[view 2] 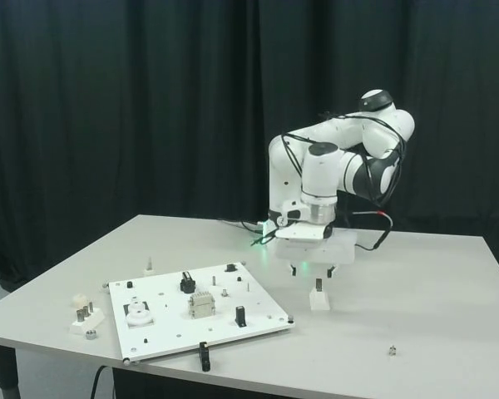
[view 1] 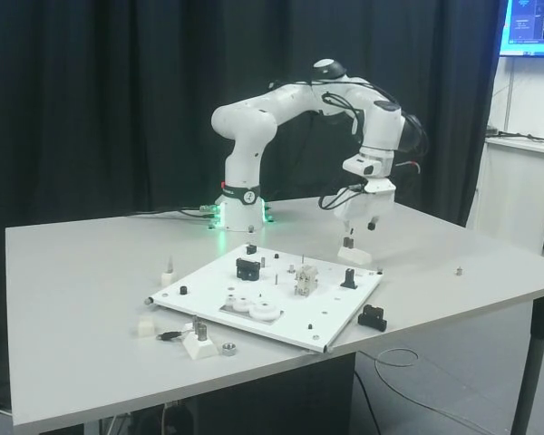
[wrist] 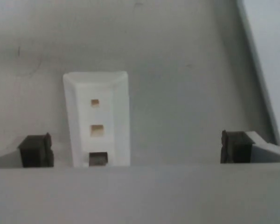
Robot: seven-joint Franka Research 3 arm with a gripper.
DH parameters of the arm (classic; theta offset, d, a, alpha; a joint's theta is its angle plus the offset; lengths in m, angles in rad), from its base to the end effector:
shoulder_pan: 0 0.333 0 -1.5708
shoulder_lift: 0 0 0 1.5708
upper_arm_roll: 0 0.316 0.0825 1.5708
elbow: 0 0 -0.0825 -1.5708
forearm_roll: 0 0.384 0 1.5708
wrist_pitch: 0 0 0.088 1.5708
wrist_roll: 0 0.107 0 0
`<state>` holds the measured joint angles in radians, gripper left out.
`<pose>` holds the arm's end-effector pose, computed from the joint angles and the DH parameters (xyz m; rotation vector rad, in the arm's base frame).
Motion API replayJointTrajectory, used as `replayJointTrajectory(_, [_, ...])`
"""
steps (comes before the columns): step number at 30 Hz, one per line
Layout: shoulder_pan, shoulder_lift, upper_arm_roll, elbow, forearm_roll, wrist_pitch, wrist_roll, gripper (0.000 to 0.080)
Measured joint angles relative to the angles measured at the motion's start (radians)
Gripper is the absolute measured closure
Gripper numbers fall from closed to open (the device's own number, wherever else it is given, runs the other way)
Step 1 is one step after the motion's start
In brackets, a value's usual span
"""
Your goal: Pick square peg 3.
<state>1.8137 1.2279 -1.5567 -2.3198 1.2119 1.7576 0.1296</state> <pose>0.4496 0.1617 0.2550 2.9142 -0.8687 -0.1097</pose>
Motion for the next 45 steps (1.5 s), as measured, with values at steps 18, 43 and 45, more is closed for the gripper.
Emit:
replayJointTrajectory(18, [0.001,-0.016,0.081,-0.030,0.027,-0.001,-0.011,0.0003])
replayJointTrajectory(43, [0.024,-0.020,0.130,-0.054,0.050,-0.006,-0.011,0.0114])
replayJointTrajectory(45, [0.026,-0.020,0.130,-0.055,0.050,-0.006,-0.009,0.0114])
